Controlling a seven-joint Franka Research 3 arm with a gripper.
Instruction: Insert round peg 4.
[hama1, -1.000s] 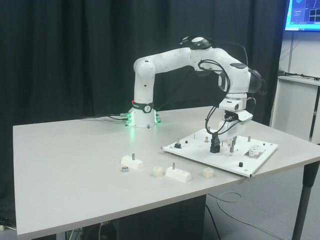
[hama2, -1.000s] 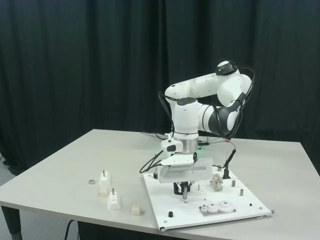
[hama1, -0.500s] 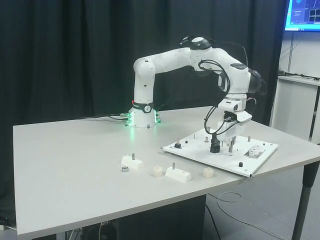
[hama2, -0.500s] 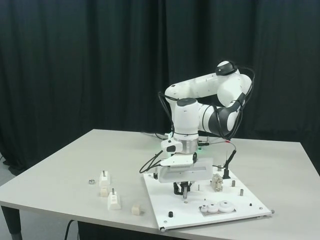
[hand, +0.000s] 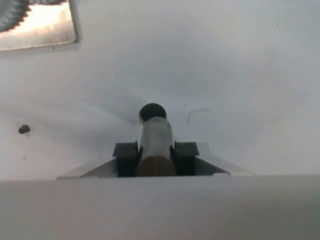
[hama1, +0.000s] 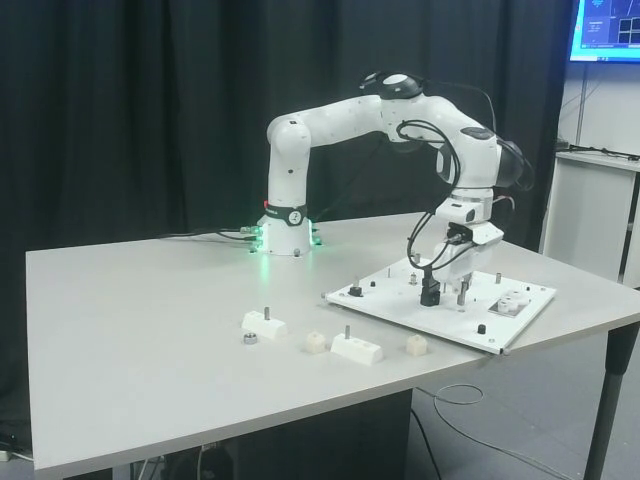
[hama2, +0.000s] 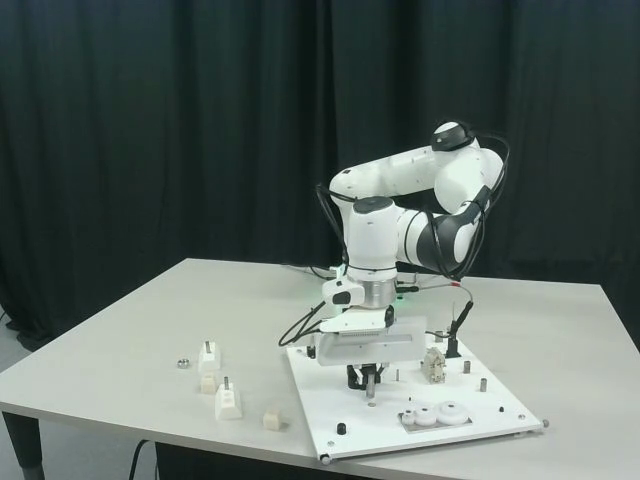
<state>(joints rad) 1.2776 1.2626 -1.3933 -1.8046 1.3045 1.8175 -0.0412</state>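
One white robot arm holds its gripper (hand: 155, 152) low over a white board (hama2: 330, 410) on the grey table (hama1: 130, 330), two fingers (hand: 126, 152) pinching round peg 4 (hand: 156, 137) upright above a black hole (hand: 152, 111), apparently mid-insertion, needing a straight downward push next.

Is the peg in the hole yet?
Not fully. The claw is shut on the peg, whose tip sits at the black hole; how deep, cannot tell.

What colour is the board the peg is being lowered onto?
White board, clearest in the wrist view beneath the round peg.
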